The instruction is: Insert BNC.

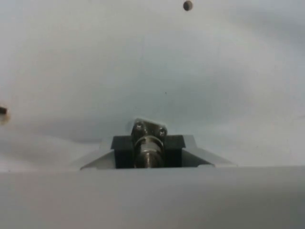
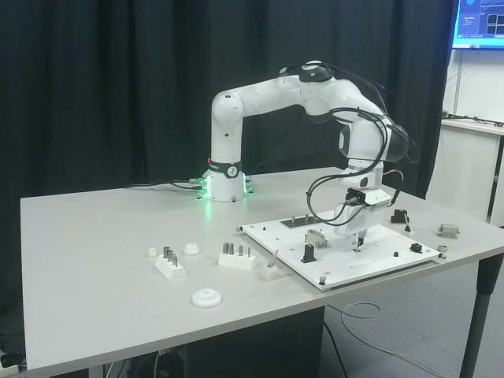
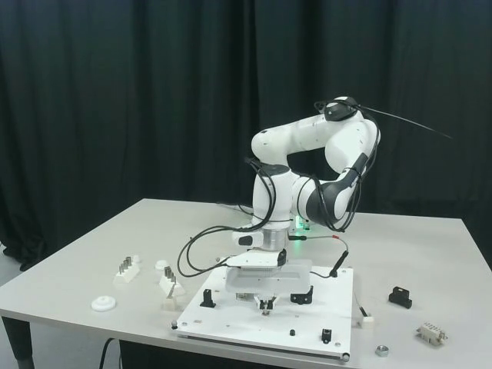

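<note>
Clearly the jaws grip a metal BNC connector, threaded barrel upright above white board.

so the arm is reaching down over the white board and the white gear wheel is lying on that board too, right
Not quite. The arm's gripper is down over the white board, but the white gear wheel lies on the grey table, off the board near the front edge. The first room view shows this.
</note>
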